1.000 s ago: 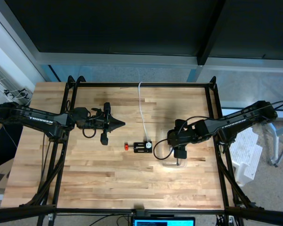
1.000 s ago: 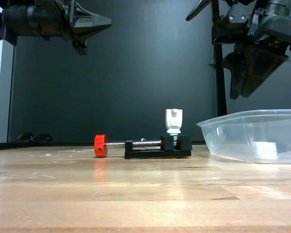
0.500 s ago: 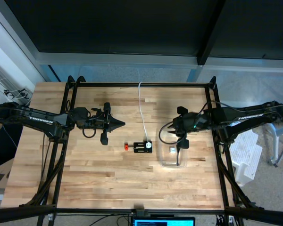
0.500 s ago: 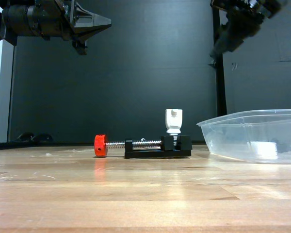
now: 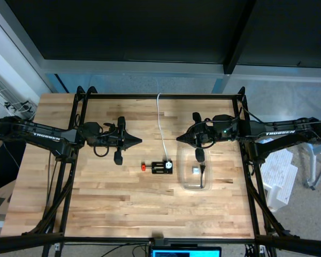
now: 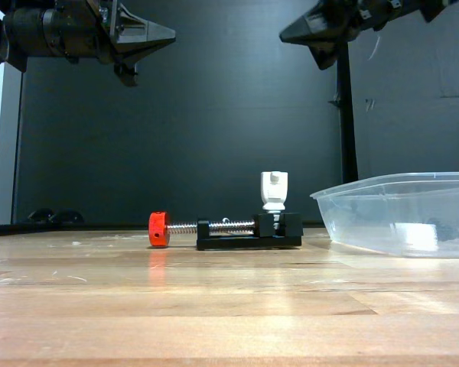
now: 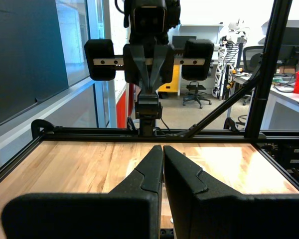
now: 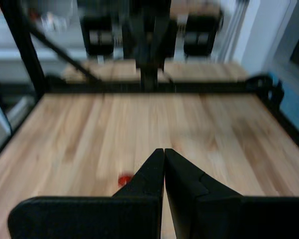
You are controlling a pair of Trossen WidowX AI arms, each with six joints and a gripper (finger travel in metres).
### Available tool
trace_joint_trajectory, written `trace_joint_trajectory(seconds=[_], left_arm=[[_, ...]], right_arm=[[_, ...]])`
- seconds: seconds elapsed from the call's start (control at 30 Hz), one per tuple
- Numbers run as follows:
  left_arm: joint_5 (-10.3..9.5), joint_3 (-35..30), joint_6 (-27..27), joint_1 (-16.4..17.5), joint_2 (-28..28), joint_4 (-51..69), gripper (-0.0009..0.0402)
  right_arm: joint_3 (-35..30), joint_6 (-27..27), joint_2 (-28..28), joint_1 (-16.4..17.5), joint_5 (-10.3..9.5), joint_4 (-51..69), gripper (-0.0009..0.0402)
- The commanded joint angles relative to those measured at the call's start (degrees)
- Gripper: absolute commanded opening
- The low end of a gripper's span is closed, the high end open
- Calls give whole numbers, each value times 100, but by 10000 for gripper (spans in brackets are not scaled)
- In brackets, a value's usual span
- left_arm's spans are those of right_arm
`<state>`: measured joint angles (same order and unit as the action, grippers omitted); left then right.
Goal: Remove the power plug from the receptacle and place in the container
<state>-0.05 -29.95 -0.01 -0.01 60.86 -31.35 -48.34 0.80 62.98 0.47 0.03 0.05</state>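
The black power plug lies inside the clear container, next to a small white-grey cube; through the container wall it shows as a dark shape. The white receptacle stands upright in its black clamp base, with nothing plugged in. My right gripper is shut and empty, held high and level, pointing left, behind the container. My left gripper is shut and empty, hanging high to the left of the clamp.
A red knob sticks out of the clamp's left end. The white cable runs from the receptacle to the table's far edge. A black frame borders the table.
My right gripper rose from over the container, swung back and turned level to point left. The plug stays in the container. The left arm has not moved.
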Motion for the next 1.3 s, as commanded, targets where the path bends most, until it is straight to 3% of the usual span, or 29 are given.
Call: trace_joint_trajectory(seconds=[0.03,0.17,0.37,0.7,1.3], left_arm=[[2,0,0,0,0,0,0],[2,0,0,0,0,0,0],[2,0,0,2,0,0,0],[2,0,0,0,0,0,0],[2,0,0,2,0,0,0]], right_arm=[[291,81,0,-28,-155,-841,0],[625,208,0,-164,-302,-1700,0],[997,326,-9,-334,-315,-2448,0],[1410,260,-356,-317,-155,-2485,0],[1836,278,-448,-310,-138,-2813,0]])
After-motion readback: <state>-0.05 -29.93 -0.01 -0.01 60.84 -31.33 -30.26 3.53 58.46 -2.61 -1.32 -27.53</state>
